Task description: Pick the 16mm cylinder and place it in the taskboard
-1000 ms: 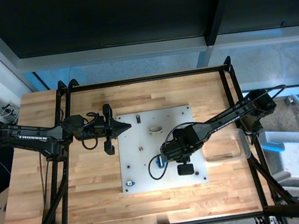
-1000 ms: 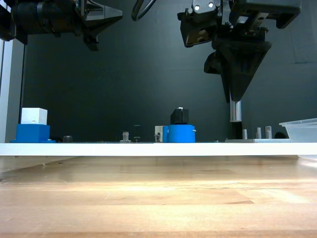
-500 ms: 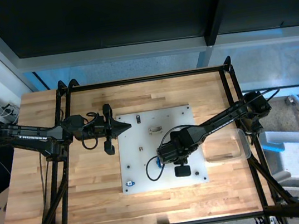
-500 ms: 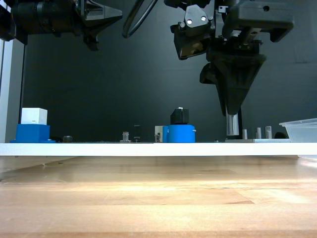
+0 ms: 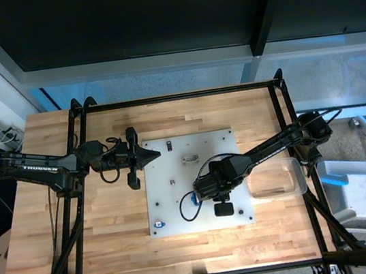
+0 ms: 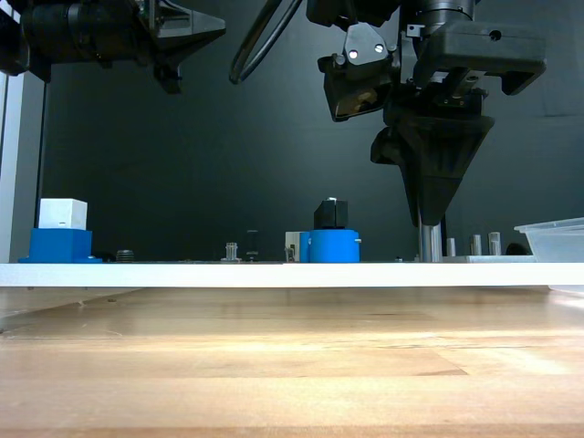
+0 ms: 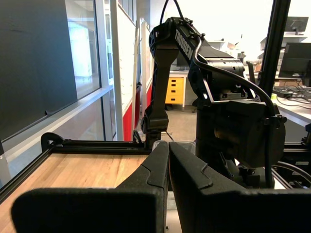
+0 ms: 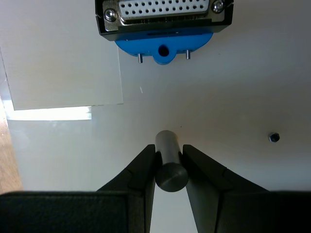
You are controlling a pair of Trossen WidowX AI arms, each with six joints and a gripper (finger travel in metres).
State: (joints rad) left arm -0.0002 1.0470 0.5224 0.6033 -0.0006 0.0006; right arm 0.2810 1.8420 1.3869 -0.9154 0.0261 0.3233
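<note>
16mm cylinder (image 8: 170,165), a short grey metallic round peg, looks rigid, smooth and slippery, small but dense. A firm pinch across its upper shank suits it, which is how the right gripper (image 8: 168,154) has it, fingers narrowed onto its sides. Its long axis stands vertical, lower end pointing down at the large flat white square taskboard (image 5: 174,217), touching or nearly touching it, about 4 o'clock of the plate's centre. Parked at the board's 10 o'clock edge, the left gripper (image 5: 150,154) hovers with fingers pressed together.

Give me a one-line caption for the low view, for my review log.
Right gripper holds the 16mm cylinder upright, lower end at the taskboard; left gripper, shut, hangs high to the left.
</note>
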